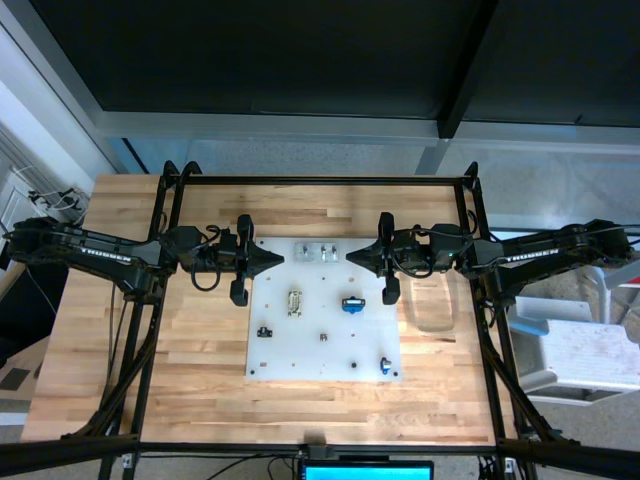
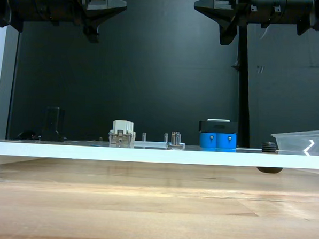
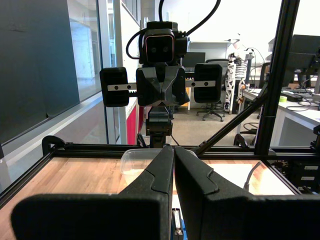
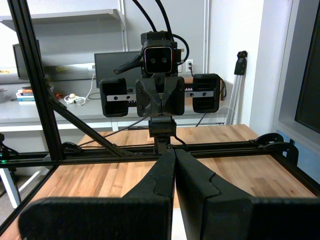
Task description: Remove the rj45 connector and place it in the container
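Observation:
The white board (image 1: pixel 300 360) lies mid-table with several small parts on it: a beige connector (image 1: pixel 295 303), a blue block (image 1: pixel 352 305), clear pieces (image 1: pixel 315 252) at the back. I cannot tell which one is the rj45 connector. The container (image 1: pixel 432 308), a clear plastic tray, sits on the wood just right of the board and also shows in the low view (image 2: pixel 303 142). My left gripper (image 1: pixel 280 259) hangs shut high over the board's back left edge. Facing it, my right gripper (image 1: pixel 350 259) is shut high over the back right. Both hold nothing.
A black frame (image 1: pixel 320 181) surrounds the table, with posts near each arm's base. A small blue part (image 1: pixel 385 364) and a black part (image 1: pixel 264 330) stand near the board's front. A screen (image 1: pixel 367 470) sits at the near edge.

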{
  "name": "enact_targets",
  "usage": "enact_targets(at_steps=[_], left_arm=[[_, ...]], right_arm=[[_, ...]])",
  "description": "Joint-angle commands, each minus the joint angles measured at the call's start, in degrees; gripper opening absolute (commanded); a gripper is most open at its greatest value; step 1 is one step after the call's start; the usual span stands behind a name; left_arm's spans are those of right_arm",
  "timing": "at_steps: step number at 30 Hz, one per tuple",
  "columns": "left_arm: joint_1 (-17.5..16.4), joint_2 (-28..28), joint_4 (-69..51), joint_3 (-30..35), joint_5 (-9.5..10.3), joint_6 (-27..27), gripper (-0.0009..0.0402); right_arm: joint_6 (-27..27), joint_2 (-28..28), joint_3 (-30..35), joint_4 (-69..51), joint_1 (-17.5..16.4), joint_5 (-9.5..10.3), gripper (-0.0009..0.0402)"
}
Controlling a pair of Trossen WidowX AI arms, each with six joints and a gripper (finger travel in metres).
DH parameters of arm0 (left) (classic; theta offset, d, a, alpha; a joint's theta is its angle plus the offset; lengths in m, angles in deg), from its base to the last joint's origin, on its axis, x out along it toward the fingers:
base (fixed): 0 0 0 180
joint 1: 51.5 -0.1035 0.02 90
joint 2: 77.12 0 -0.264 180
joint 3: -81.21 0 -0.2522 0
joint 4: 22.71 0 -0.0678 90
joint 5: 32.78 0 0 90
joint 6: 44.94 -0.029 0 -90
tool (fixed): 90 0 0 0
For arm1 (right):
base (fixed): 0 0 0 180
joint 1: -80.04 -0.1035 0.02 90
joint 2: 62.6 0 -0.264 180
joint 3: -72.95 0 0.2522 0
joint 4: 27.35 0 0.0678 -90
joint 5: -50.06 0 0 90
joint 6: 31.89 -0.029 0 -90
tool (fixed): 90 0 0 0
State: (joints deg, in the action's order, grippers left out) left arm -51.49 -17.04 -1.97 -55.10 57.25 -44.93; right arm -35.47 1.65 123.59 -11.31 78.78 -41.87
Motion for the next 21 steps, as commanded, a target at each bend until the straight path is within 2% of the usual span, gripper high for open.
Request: enact_targets(at_steps=[1, 8, 13, 21], left_arm=[[0.00, 0.04, 0.02, 0.02, 0.00, 0.00, 0.0001], [0.00, 0.02, 0.02, 0.02, 0.00, 0.00, 0.0001], [-0.02, 0.02, 0.02, 0.02, 0.00, 0.00, 0.0001], [-0.02, 0.02, 0.02, 0.02, 0.00, 0.00, 0.0001]], right_arm=[[-0.02, 0.02, 0.00, 0.04, -0.02, 0.04, 0.0000], [0.00, 0.02, 0.00, 0.04, -0.02, 0.07, 0.0000], [-2.36, 0.02, 0.35, -0.81, -0.04, 1.51, 0.0000], [-2.49, 0.02, 9.01, -25.92, -0.17, 1.51, 0.0000]])
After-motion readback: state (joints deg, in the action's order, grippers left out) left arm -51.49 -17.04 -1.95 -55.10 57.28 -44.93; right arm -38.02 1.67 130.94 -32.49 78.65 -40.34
